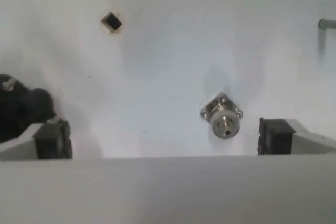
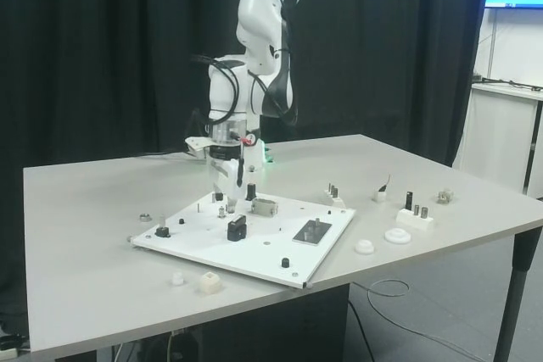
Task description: Pick medium gear.
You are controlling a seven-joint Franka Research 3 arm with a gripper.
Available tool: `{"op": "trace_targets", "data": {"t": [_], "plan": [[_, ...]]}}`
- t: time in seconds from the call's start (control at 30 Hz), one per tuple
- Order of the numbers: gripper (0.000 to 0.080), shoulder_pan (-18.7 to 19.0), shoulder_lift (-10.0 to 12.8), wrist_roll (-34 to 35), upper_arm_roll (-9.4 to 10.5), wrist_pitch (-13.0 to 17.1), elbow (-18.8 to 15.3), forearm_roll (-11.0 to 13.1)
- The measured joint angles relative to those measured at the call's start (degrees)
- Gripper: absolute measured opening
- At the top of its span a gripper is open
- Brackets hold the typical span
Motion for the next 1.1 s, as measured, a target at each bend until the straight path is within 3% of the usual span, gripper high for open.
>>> {"op": "trace_targets", "data": {"t": [0.2, 0.47, 0.67, 1.1], "plan": [[0.0798, 0.00, -0.72, 2.35, -0.54, -4.48, 2.19, -3.59], [0.0798, 0.00, -1.21, 4.46, -0.77, -8.23, 4.32, -7.29], [0.0800, 0.00, -1.27, 4.90, -0.82, -9.74, 5.42, -9.44], [0.0800, 0.00, -1.42, 5.32, -0.82, -10.32, 6.32, -10.97]]}}
